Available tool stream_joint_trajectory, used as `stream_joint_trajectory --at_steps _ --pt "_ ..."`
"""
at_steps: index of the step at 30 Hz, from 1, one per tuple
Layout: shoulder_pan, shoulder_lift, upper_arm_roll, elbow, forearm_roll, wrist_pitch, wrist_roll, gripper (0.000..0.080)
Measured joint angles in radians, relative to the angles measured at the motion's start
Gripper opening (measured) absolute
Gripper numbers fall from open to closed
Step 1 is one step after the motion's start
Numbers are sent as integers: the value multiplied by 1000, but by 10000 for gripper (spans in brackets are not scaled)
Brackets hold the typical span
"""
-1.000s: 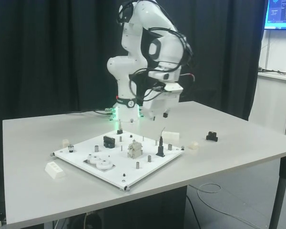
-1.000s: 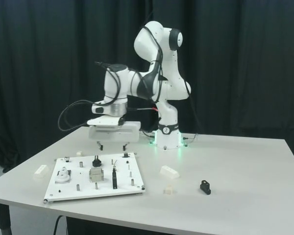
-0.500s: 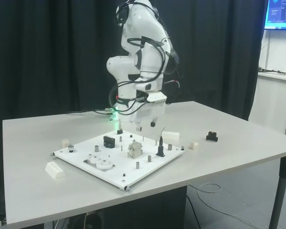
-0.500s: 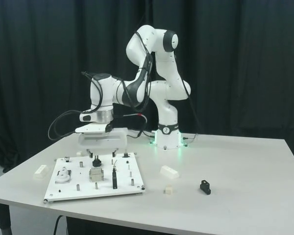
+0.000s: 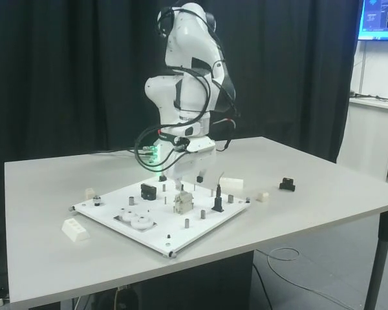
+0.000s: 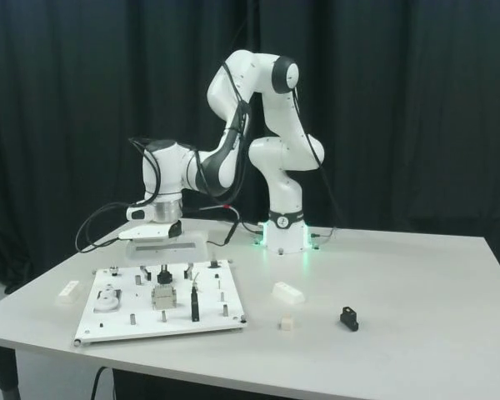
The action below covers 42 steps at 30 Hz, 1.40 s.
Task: Remove waterproof.
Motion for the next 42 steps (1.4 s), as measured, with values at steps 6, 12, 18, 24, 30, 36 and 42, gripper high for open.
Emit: stream_joint_trajectory --at_steps 6,12,18,24,30,36,42 --pt "-1 18 -10 0 27 6 -33 800" --pt "-1 36 -21 0 50 6 -59 800" --pt "-1 51 -27 0 71 10 -84 800" --pt "-1 61 -31 1 86 17 -97 800" --pt "-1 70 -33 2 101 26 -105 800" --pt "-1 82 -38 6 113 29 -121 800" --pt "-1 94 -41 10 127 34 -128 800"
